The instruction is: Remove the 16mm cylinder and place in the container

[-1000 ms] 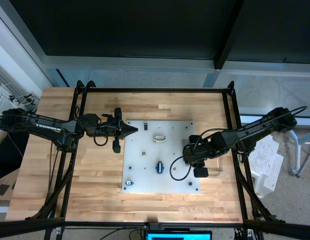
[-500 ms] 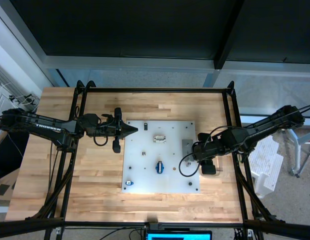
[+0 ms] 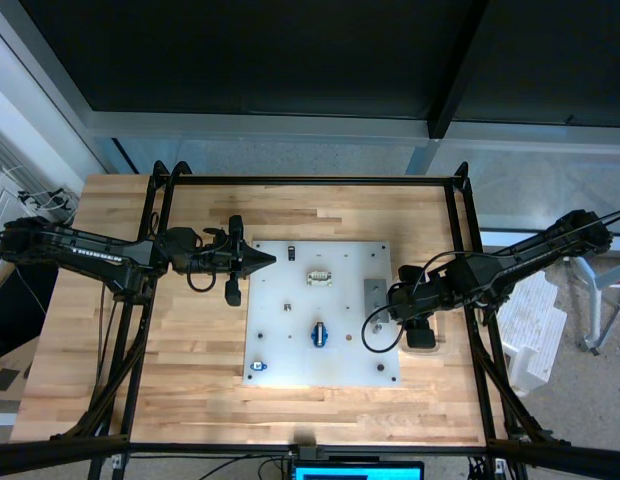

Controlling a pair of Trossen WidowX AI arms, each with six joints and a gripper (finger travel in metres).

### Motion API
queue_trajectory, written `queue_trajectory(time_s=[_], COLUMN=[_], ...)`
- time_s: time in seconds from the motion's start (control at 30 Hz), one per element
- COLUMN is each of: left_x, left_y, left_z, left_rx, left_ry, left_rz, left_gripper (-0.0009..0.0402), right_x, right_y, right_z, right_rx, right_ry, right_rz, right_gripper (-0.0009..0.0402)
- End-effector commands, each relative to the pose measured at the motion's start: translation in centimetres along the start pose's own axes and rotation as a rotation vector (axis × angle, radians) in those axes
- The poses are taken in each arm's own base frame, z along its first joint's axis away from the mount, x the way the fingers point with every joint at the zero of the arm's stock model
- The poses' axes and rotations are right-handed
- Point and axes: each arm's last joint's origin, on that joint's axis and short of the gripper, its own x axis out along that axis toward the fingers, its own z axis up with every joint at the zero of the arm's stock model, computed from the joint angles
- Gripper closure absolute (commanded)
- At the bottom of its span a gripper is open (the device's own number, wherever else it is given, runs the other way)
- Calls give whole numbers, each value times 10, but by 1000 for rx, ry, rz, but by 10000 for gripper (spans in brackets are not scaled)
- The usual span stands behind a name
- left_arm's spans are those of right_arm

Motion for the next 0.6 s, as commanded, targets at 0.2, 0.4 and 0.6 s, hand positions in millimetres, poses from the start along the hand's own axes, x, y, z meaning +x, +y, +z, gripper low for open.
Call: queue_trajectory(time_s=[0.2, 0.4, 0.6], left_x=[0, 0, 0], left_y=[0, 0, 0], left_z=[0, 0, 0], left_rx=[0, 0, 0], left_ry=[0, 0, 0], left_rz=[0, 0, 0], left_gripper=[393, 393, 393], right_x=[1, 2, 7], right_y=[2, 8, 14], right_z=[1, 10, 25], right_rx=[5, -1, -13], right_ry=[-3, -4, 12], right_rz=[7, 12, 7], right_gripper=[200, 201, 201])
